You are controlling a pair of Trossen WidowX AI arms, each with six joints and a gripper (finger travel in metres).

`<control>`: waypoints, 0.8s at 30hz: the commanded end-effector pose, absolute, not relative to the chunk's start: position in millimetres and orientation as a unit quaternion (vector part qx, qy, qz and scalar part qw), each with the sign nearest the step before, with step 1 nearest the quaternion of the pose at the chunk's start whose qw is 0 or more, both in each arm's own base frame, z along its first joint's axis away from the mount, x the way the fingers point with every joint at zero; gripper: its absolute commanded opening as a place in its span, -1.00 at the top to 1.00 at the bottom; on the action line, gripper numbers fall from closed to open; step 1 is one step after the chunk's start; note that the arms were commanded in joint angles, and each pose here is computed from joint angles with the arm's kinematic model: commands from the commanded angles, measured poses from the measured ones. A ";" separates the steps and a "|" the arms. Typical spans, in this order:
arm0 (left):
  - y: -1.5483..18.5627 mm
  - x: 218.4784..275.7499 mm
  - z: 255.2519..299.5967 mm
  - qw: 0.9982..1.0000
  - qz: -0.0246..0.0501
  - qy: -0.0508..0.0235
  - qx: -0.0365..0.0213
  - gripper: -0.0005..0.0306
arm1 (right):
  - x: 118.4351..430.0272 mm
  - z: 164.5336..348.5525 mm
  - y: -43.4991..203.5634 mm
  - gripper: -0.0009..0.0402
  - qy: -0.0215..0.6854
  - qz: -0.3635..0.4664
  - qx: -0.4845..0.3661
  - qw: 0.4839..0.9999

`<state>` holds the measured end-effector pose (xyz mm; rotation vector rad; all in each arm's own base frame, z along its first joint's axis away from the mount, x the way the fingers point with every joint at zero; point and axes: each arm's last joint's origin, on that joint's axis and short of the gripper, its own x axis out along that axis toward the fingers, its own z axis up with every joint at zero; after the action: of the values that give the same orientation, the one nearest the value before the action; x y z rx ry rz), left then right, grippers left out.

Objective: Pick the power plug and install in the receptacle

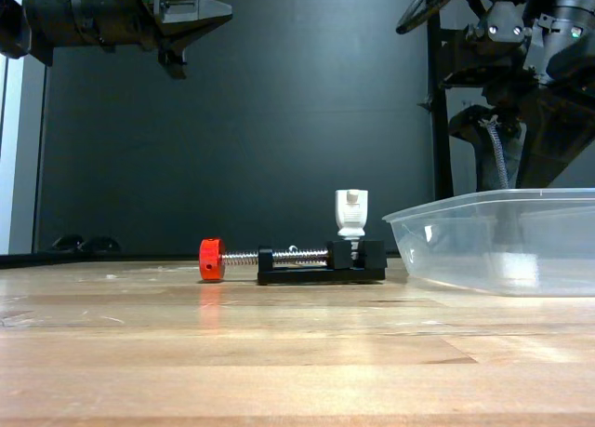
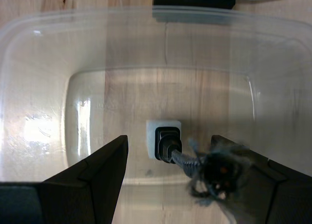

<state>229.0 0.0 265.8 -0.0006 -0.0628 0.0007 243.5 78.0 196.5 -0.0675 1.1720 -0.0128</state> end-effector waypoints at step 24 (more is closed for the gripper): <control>0.0 229.0 265.8 1.000 0.000 -0.031 0.000 0.96 | 238.4 178.6 77.2 0.06 0.540 -0.008 -0.038 0.841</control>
<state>229.0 0.0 265.8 -0.0006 -0.0628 0.0007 238.4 77.1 178.7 -0.0798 1.1428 -0.0197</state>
